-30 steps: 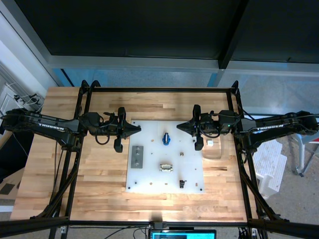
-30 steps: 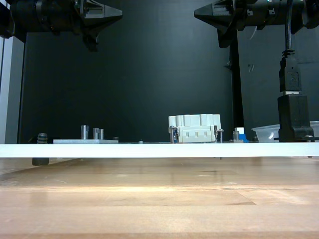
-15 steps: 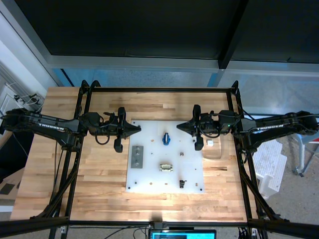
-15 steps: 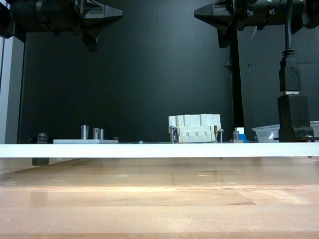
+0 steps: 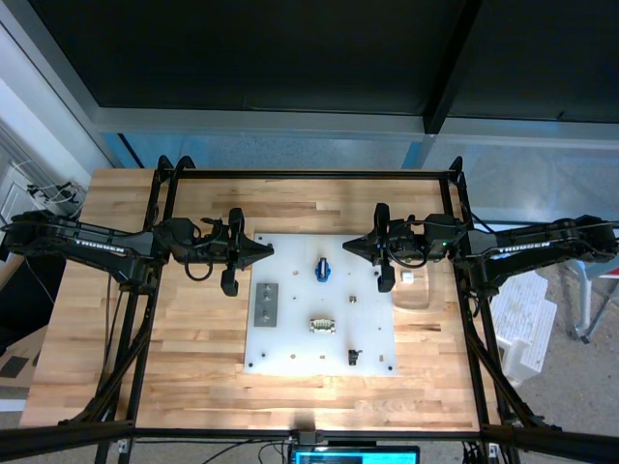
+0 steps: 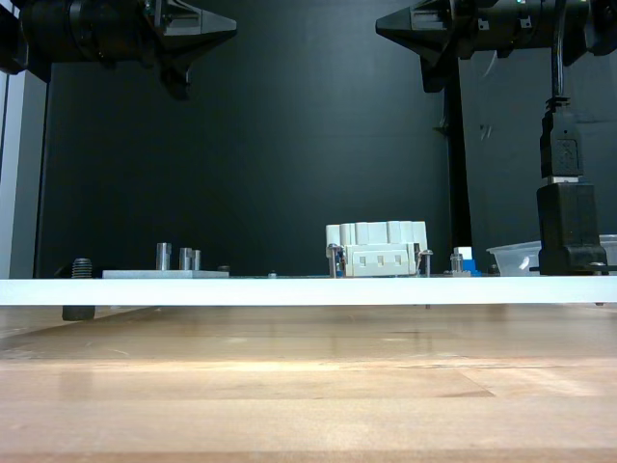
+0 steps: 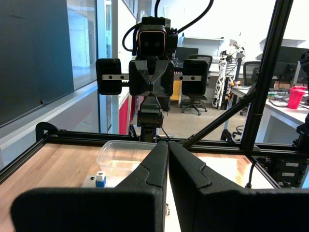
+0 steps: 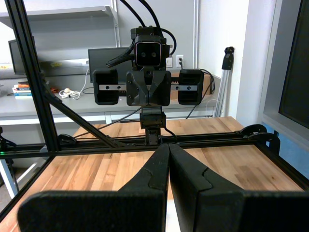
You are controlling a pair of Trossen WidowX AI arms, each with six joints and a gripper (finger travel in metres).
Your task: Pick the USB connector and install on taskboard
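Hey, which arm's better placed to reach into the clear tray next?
Right, probably. The clear tray lies beside the taskboard on its right edge, near the right gripper, which hangs shut over the board's far edge. The left gripper, also shut, hangs over the far left corner, across the board.

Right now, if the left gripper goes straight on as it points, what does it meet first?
Probably the right gripper, which faces the left gripper tip to tip above the taskboard; the gap between looks free.
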